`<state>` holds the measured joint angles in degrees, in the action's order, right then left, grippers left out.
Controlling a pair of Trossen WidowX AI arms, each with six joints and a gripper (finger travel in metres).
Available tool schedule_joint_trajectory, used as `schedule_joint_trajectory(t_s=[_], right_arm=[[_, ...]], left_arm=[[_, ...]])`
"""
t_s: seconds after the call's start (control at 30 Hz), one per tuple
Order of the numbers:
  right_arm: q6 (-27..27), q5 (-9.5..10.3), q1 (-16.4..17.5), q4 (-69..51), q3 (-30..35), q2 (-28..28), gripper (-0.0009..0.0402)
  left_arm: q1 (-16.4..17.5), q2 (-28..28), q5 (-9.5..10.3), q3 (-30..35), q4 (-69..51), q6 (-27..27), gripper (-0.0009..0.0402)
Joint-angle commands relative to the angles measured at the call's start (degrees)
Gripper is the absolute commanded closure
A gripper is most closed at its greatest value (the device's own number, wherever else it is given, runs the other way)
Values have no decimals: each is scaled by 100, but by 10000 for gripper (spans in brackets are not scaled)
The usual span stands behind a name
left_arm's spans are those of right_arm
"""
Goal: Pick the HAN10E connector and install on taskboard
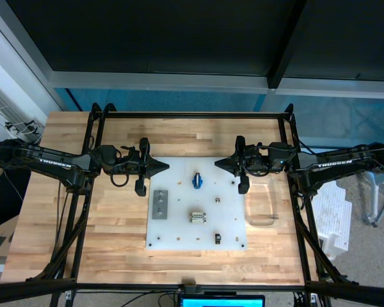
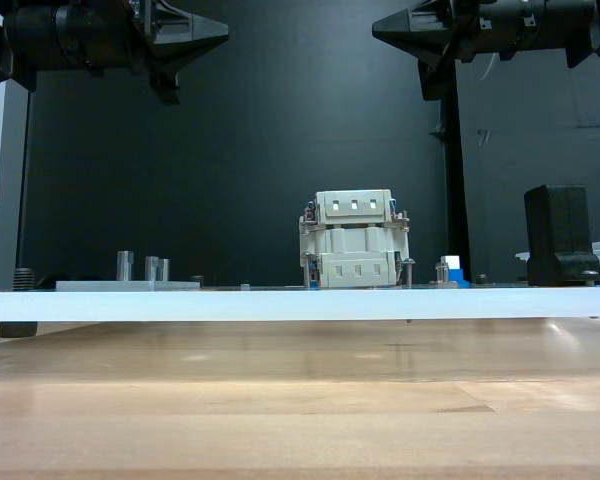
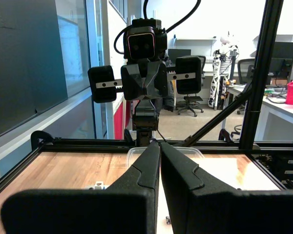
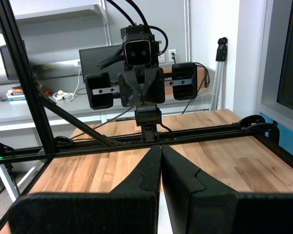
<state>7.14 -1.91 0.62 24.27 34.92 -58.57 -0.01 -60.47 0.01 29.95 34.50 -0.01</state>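
HAN10E connector (image 1: 198, 218) stands upright on the taskboard (image 1: 179, 227), near the middle of its near half. In the low view we see it as two pale blocks stacked one on the other, with metal hardware at the ends. Neither claw touches it. The left claw (image 1: 165, 166) and the right claw (image 1: 219, 162) both hang over the board's far edge, well apart from the connector and high above it, their tips pointing inward at each other. We read both claws as closed: in each wrist view the two fingers lie together along their length. Both arms reach in from the side edges of the bench (image 1: 102, 243), stretched out roughly level. Around the connector on the board we note the grey metal block (image 1: 160, 203) to its left, the blue knob (image 1: 197, 181) beyond it, and a small black part (image 1: 217, 238) towards the near edge on its right. A clear plastic tray (image 1: 262, 206) lies on the bench just beside the board's right edge, below the right arm.
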Motion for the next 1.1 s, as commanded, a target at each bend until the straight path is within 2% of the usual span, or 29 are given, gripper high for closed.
schedule_joint_trajectory(t_s=[0.03,1.1], right_arm=[[-13,-4,0,4,0,-4,393],[-175,-2,0,306,-114,-4,393]], left_arm=[[0,-2,0,0,0,2,392],[0,0,0,0,0,2,392]])
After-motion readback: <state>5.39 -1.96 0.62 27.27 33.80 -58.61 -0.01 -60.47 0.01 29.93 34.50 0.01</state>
